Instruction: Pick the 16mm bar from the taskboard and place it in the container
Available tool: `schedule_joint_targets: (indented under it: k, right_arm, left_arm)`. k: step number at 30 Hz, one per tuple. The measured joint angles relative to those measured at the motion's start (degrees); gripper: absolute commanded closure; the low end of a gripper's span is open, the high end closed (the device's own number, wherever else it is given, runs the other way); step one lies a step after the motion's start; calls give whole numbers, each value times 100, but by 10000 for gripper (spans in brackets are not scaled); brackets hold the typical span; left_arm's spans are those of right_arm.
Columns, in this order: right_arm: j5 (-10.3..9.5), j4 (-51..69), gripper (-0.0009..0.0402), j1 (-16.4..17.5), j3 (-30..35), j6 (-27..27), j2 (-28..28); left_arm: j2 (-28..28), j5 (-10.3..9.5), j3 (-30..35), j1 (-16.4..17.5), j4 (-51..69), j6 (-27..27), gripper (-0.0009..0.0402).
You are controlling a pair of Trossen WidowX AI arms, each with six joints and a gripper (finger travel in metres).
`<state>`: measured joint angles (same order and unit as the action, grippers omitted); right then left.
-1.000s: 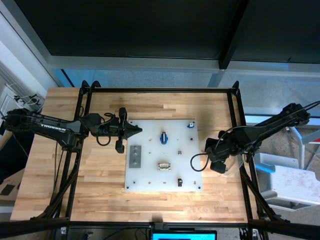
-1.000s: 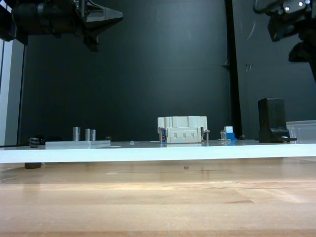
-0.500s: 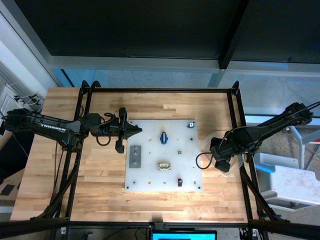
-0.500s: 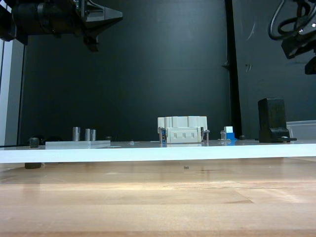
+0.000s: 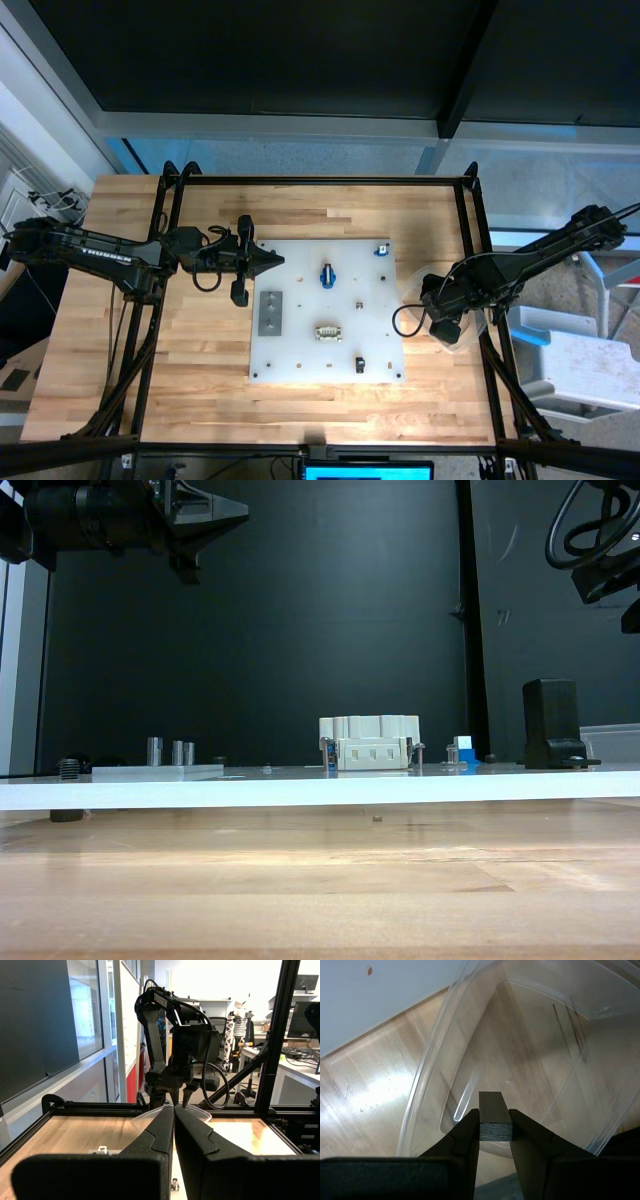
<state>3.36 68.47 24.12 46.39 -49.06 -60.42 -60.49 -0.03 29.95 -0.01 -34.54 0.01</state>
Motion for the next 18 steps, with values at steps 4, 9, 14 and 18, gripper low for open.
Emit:
schedule_joint_targets:
  k: [4, 9, 14, 18]
  right_arm:
    - [0, -9, 271, -2, 0, -2, 0]
    - [0, -11, 222, 0, 0, -7, -2]
    - [0, -13, 184, 0, 0, -7, -4]
    - [0, -13, 168, 0, 0, -4, -4]
  left_arm:
    - [0, 0, 0, 0, 2, 0, 393]
    - [2, 0, -2, 0, 0, 2, 393]
    - [0, 0, 0, 0, 0, 0, 393]
    - [2, 0, -2, 0, 0, 0, 393]
